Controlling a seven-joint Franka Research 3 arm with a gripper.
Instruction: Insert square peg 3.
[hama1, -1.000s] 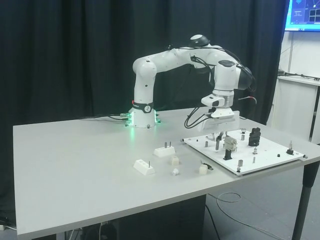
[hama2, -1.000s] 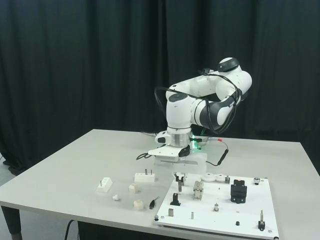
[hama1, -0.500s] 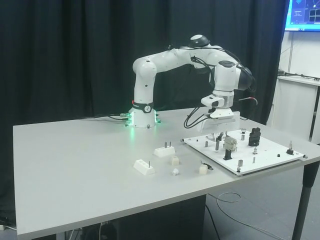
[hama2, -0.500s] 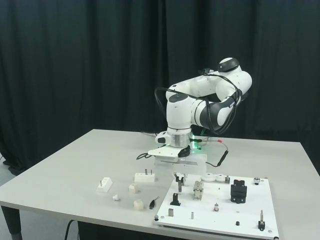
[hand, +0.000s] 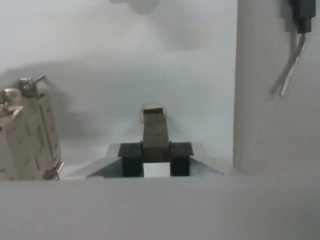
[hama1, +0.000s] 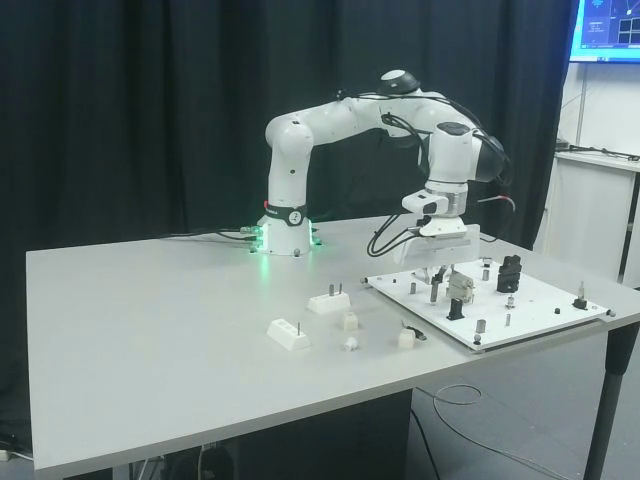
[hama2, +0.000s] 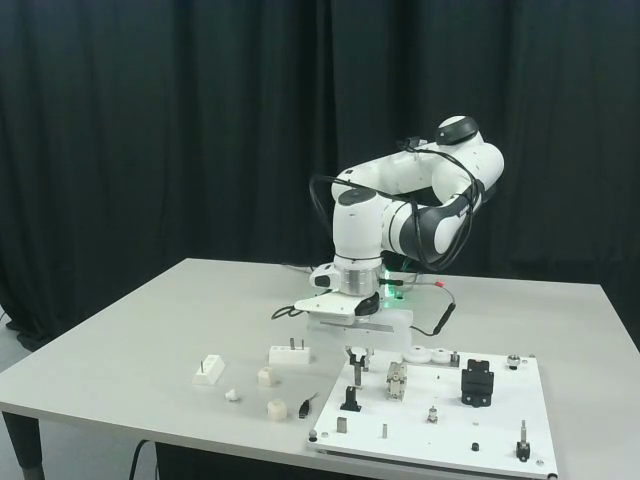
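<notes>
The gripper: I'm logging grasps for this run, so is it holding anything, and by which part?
Yes. The gripper is shut on the square peg, its black fingers clamping the peg's upper end while the lower end points down at the white board.

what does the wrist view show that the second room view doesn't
Only the wrist view: the peg seen close, clamped between the black fingers, its tip over a round mark on the board.

Only the second room view: the whole arm, the table, the two white blocks and the rest of the board's fixtures.

Both: the end effector over the board, and the metal fixture beside it.
</notes>
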